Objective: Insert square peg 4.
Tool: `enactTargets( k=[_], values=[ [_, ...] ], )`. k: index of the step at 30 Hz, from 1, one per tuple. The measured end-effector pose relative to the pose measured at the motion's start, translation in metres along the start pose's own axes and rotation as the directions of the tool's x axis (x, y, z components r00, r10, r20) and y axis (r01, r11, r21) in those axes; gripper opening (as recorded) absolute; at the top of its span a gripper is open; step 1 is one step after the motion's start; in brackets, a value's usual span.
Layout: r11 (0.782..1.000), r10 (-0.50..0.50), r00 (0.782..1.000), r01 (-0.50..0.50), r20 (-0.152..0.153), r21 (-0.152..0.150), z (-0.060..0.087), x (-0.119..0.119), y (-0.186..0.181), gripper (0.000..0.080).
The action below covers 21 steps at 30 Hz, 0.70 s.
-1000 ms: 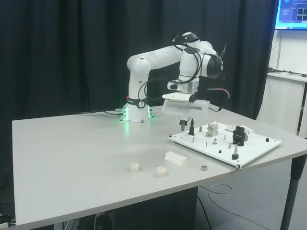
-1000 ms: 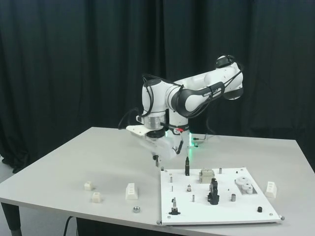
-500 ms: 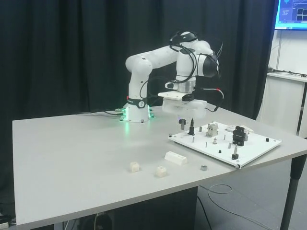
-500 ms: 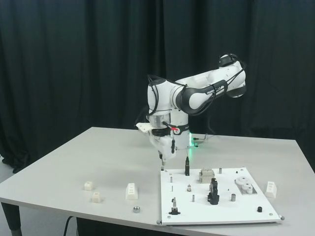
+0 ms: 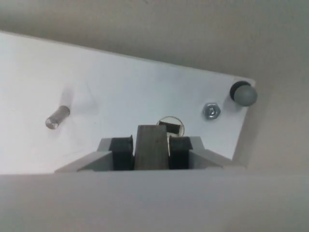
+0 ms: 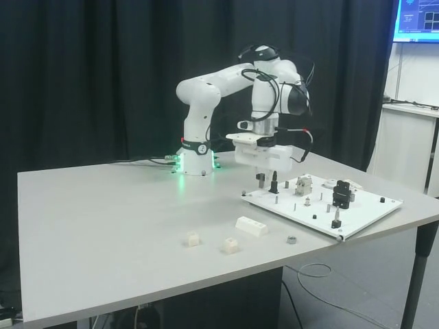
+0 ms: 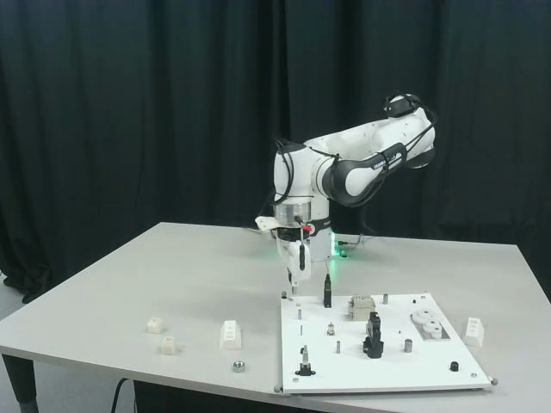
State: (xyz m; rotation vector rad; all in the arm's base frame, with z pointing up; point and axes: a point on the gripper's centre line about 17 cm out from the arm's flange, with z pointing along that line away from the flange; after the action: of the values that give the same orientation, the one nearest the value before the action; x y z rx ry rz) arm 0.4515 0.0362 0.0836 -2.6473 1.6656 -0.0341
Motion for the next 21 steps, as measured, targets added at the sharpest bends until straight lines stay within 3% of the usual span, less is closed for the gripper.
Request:
enactTargets(
  k=[9, 21],
  values=[
    [0.996, 0.087, 0.995, -0.087, -0.058, 0.006, 0.011, 0.0, -0.002, 0.0155],
    [0.985, 0.172, 0.983, -0.173, -0.065, 0.002, 0.019, 0.0, 0.001, 0.0155]
  ],
)
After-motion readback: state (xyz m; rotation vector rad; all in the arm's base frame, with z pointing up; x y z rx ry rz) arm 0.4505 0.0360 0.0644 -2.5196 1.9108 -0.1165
